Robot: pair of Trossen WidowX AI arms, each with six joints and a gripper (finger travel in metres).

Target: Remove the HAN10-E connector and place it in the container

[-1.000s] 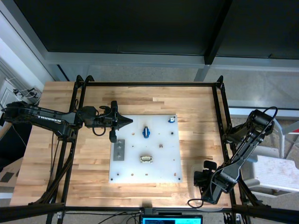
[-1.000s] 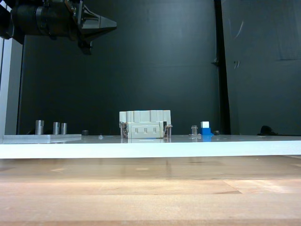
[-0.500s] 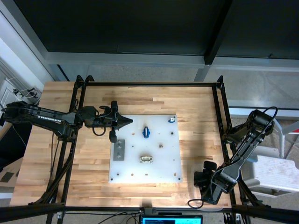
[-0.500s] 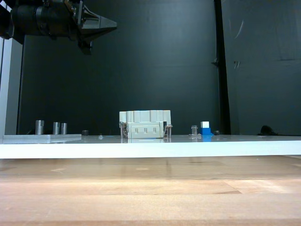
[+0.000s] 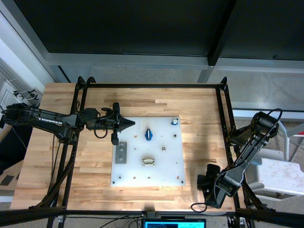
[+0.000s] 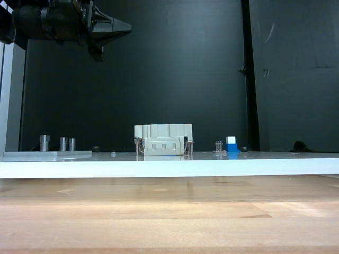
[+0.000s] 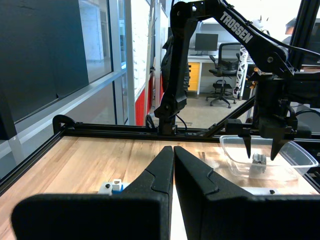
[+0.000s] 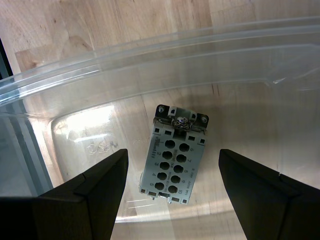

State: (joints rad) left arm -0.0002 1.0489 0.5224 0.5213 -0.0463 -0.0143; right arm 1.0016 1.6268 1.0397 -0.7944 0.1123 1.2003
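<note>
High view: the left gripper [image 5: 127, 124] hangs over the upper left edge of the white board [image 5: 166, 142], out of the way. The right gripper [image 5: 205, 183] is at the lower right, off the board, over the worktop [image 5: 95, 166]. A grey block [image 5: 149, 162] sits mid-board. I think it is only the base.

Low view: the grey block stands in the middle, with the left gripper high at upper left.

Left wrist view: the left fingers [image 7: 155, 175] are pressed together and hold nothing. The HAN10-E connector [image 7: 257, 160] lies inside the container [image 7: 300, 155], under the right gripper.

Right wrist view: the right fingers [image 8: 95, 195] are spread wide and hold nothing. The connector lies flat on the container's floor below them, so the drop looks done.
</note>
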